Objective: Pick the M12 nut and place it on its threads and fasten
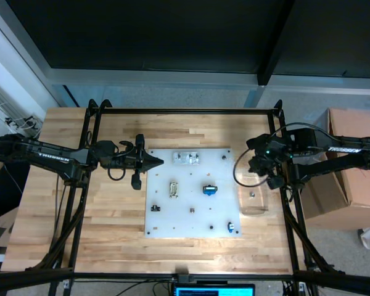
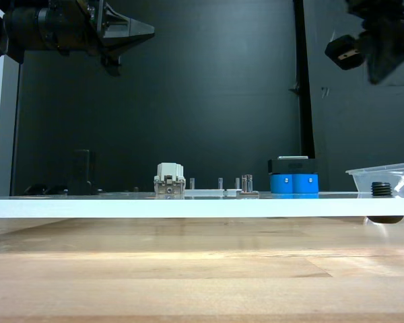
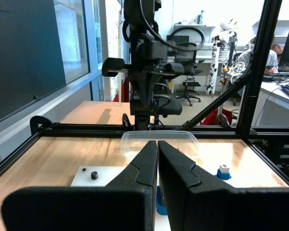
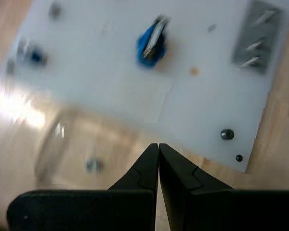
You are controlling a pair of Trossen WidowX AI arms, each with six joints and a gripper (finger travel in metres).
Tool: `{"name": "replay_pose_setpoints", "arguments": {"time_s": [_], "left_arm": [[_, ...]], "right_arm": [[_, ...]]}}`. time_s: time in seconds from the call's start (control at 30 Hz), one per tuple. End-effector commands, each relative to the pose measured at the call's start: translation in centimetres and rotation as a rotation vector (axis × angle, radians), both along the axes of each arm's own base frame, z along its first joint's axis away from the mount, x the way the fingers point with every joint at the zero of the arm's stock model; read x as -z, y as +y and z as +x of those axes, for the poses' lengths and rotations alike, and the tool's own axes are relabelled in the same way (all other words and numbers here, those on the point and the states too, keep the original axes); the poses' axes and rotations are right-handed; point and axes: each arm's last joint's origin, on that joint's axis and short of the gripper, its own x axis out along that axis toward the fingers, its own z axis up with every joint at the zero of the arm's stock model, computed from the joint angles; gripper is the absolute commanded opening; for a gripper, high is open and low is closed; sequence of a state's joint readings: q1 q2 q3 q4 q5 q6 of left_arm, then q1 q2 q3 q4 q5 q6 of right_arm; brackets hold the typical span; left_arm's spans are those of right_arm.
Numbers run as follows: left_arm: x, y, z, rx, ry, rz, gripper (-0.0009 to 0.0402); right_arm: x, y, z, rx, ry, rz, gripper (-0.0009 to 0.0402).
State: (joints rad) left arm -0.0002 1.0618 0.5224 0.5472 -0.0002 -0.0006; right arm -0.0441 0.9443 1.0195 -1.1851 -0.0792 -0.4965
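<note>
— What is showing poorly?
— The silver nut (image 4: 92, 164) is blurring in the right wrist view.
— And lying where?
— The left pincer (image 1: 160, 162) is hanging, fingers together, over the board's (image 1: 172, 219) left edge; the silver nut is lying free in the clear tray (image 1: 259, 213), below the right pincer (image 4: 158, 145), fingers likewise together; it is looking small, pale; its stud (image 2: 382, 189) is standing bare.

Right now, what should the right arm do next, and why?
Probably open the right gripper: shut, it hangs above the clear tray where the M12 nut lies free, and the stud is bare. The left gripper, shut, hovers at the board's left edge.
</note>
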Motion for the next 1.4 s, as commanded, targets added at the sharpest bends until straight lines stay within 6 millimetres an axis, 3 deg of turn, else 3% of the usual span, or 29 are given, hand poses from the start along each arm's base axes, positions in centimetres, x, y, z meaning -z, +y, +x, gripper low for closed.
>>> {"name": "replay_pose_setpoints", "arguments": {"time_s": [0.03,0.2,0.4,0.7,0.97,1.4], "left_arm": [[0.0,0.0,0.0,0.0,0.0,0.0,0.0],[0.0,0.0,0.0,0.0,0.0,0.0,0.0],[0.0,0.0,0.0,0.0,0.0,0.0,0.0],[0.0,0.0,0.0,0.0,0.0,0.0,0.0],[0.0,0.0,0.0,0.0,0.0,0.0,0.0],[0.0,0.0,0.0,0.0,0.0,0.0,0.0]], "right_arm": [[0.4,0.0,-0.2,-0.068,0.065,-0.028,0.0],[1.5,-0.1,-0.3,-0.23,0.238,-0.101,0.0006],[2.5,-0.4,0.8,-0.356,0.352,-0.235,0.0045],[3.9,-0.5,1.9,-0.547,0.399,-0.268,0.0108],[5.8,-0.2,2.7,-0.606,0.402,-0.268,0.0141],[10.3,1.9,2.5,-0.731,0.386,-0.296,0.0208]]}}
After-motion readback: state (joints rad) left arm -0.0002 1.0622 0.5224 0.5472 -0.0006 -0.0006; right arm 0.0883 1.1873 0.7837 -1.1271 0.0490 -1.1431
